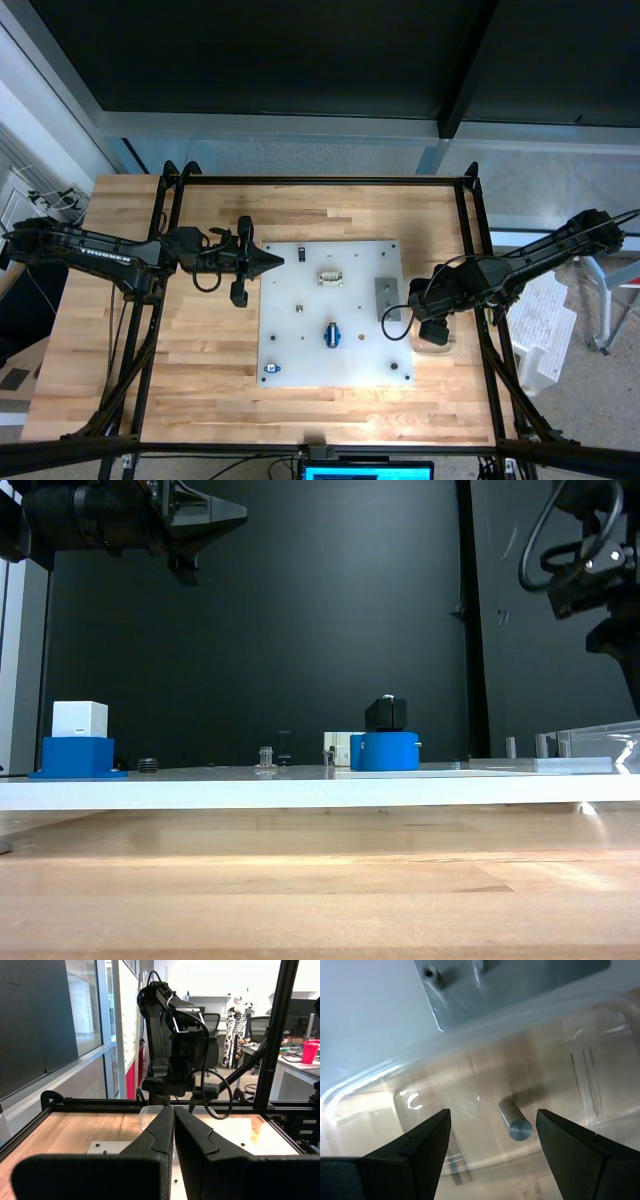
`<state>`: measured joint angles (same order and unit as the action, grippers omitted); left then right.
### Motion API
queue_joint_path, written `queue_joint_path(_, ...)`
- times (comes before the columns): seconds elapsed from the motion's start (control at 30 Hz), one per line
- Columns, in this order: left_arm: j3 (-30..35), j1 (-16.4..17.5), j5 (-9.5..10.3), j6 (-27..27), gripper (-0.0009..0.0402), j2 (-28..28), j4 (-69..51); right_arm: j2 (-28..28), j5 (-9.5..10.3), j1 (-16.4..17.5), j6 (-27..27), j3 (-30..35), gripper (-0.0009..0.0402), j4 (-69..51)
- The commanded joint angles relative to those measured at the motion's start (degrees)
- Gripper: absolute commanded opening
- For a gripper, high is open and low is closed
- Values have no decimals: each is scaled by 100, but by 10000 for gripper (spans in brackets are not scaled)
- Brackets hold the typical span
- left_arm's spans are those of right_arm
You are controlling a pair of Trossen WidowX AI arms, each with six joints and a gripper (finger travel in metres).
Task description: Remove the 16mm cylinder and place in the container
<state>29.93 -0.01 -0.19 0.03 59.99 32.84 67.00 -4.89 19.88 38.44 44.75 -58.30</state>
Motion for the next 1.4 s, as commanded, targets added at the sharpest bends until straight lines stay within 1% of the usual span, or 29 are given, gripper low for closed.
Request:
queue_joint_path(0.03,2,2,0,0,0,2,0,-4,-2,-2,-7,142,238,-114)
queue_joint_path(0.17,2,0,0,0,0,2,0,-4,-2,-2,-4,247,236,-188)
queue_joint_path(0.27,2,2,0,2,0,2,0,-4,-4,-2,-103,356,224,-136)
queue_joint_path(0.37,2,2,0,0,0,2,0,-17,0,-2,-411,549,200,219)
queue_joint_path(0.47,2,2,0,0,0,2,0,-26,-4,-72,-887,734,168,833)
queue_joint_path(0.53,2,0,0,2,0,2,0,-26,-7,-186,-1193,828,141,1252)
queue_joint_path(0.63,2,0,0,0,0,2,0,-26,-7,-448,-1729,887,99,1934)
queue_joint_path(0.77,2,0,0,0,0,2,0,-55,-4,-887,-2474,887,40,2828)
queue_joint_path(0.87,2,0,0,0,0,2,0,-85,0,-1226,-2905,863,-1,3512)
queue_joint_path(1.0,2,0,0,2,0,2,0,-136,2,-1552,-3401,754,9,4540)
queue_joint_path(1.1,2,0,0,0,0,2,0,-136,72,-1735,-3698,695,5,5171)
queue_joint_path(1.13,2,2,0,0,0,2,-2,-129,129,-1779,-3794,684,1,5353)
queue_joint_path(1.2,2,0,0,0,0,2,0,-127,328,-1845,-3923,658,0,5729)
queue_joint_path(1.23,2,0,0,0,0,2,0,-127,363,-1864,-3945,634,2,5930)
queue_joint_path(1.33,2,0,0,0,0,2,0,-129,348,-1897,-4087,564,-1,6341)
queue_joint_path(1.4,2,2,0,2,0,2,0,-129,361,-1974,-4083,494,0,6522)
